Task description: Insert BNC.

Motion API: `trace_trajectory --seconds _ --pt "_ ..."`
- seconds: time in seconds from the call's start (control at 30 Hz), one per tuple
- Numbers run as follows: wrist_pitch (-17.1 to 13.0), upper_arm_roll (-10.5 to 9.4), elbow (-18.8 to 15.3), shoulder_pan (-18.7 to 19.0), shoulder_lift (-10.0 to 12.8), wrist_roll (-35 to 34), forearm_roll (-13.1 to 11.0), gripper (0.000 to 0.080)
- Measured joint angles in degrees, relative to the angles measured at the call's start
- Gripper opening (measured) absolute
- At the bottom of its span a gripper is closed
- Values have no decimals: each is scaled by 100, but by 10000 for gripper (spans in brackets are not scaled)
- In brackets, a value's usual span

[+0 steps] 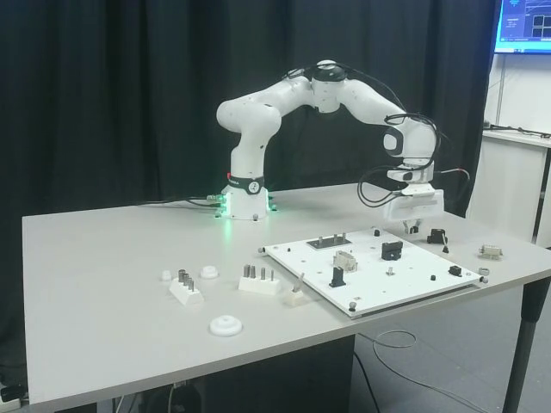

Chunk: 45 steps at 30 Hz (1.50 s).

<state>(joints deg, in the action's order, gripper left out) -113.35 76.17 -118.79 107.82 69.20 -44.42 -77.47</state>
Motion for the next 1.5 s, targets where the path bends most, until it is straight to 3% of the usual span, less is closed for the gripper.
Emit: trace_trajectory --seconds 0.43,0.83,1.13,1.5 --pt "-1 32 -3 -14 0 135 26 124" --pt "-2 376 -36 -126 0 160 364 124" --pt "8 632 -39 -428 0 602 543 124" --pt "8 771 29 -1075 -1 1370 555 124"
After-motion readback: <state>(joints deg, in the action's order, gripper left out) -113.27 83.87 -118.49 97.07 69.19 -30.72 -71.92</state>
